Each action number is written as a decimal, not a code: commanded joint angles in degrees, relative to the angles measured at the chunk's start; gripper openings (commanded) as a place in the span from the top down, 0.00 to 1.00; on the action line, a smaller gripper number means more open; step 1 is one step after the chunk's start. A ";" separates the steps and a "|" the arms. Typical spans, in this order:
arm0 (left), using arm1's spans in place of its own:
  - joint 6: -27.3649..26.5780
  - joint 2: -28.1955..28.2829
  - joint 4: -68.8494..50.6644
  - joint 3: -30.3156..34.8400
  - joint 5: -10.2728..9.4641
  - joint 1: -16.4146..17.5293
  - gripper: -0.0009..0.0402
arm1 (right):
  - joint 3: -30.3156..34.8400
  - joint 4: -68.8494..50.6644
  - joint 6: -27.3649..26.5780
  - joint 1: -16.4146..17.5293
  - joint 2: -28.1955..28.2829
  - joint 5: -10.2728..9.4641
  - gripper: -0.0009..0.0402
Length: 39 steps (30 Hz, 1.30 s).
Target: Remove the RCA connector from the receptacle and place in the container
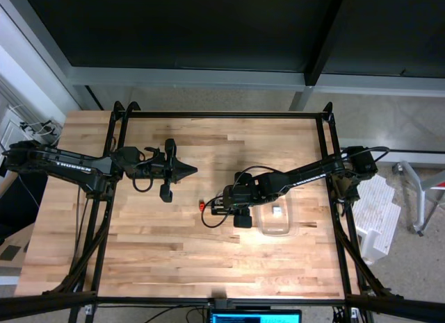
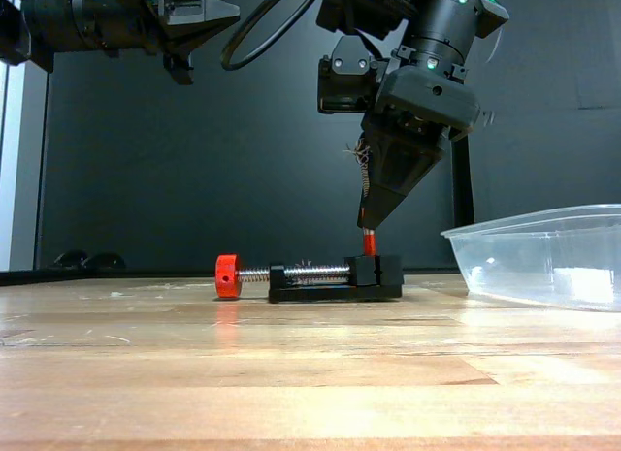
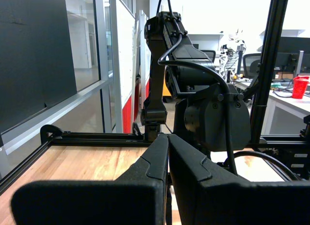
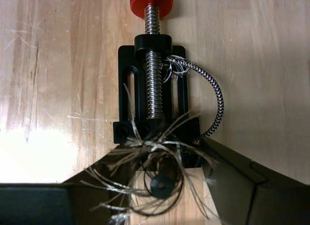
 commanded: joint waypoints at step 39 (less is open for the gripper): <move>0.02 0.02 0.00 0.02 0.00 0.00 0.98 | 0.02 -0.24 0.02 0.00 -2.14 0.00 0.97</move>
